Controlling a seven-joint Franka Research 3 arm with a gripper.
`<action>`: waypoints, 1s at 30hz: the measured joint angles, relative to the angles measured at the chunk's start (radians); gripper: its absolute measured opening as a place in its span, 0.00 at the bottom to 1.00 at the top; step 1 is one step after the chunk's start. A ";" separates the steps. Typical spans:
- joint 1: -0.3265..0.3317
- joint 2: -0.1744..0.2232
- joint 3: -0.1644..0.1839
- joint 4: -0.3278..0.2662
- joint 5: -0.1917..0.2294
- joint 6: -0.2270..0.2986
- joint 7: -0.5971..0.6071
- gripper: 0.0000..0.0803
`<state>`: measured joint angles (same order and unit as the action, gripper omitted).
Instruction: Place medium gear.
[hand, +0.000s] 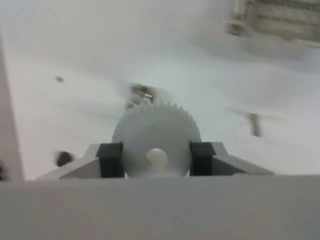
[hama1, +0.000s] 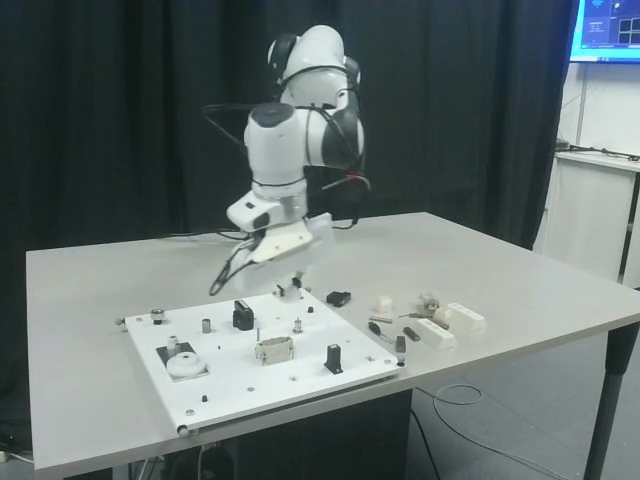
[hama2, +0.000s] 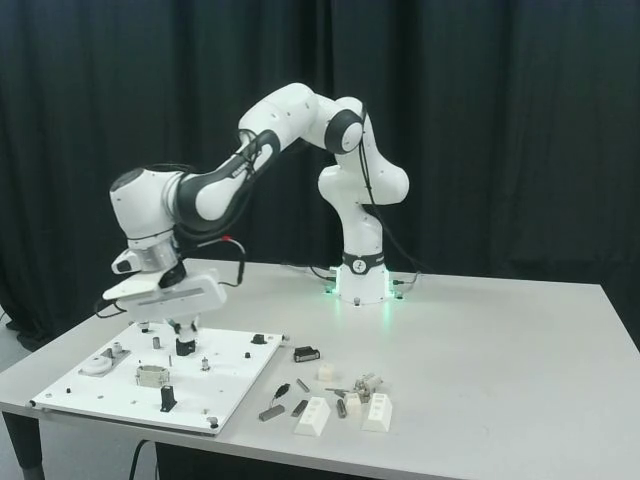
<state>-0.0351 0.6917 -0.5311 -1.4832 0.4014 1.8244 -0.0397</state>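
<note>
While the arm (hama2: 270, 140) reaches out from its base over the white board (hama1: 262, 362), the gripper (hand: 156, 159) hangs above the board's far part; its two black pads (hand: 110, 160) are pressed against opposite sides of the gear (hand: 156, 140), which sits between them with its teeth showing along the upper rim and a pale hub at its middle; the gear is off the board, carried in the air. In the first room view the gripper (hama1: 289, 288) is just above the board, at about 1 o'clock from the black block (hama1: 242, 316) and at about 12 o'clock from the grey connector (hama1: 274, 350); a round white part (hama1: 186, 364) lies toward the board's 8 o'clock corner, and a black upright piece (hama1: 333, 358) stands near its 5 o'clock edge. On the table (hama1: 480, 262), at 3 o'clock from the board, lie two white blocks (hama1: 452, 322) and several small loose parts (hama1: 385, 322); a small black piece (hama1: 339, 297) lies just beside the board's far corner.
</note>
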 joint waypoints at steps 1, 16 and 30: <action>0.010 -0.004 0.000 -0.009 0.000 0.004 0.006 0.35; 0.167 -0.053 0.001 -0.149 0.000 0.088 0.100 0.35; 0.280 -0.100 0.014 -0.291 -0.042 0.201 0.193 0.35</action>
<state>0.2447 0.5919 -0.5173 -1.7737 0.3598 2.0250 0.1536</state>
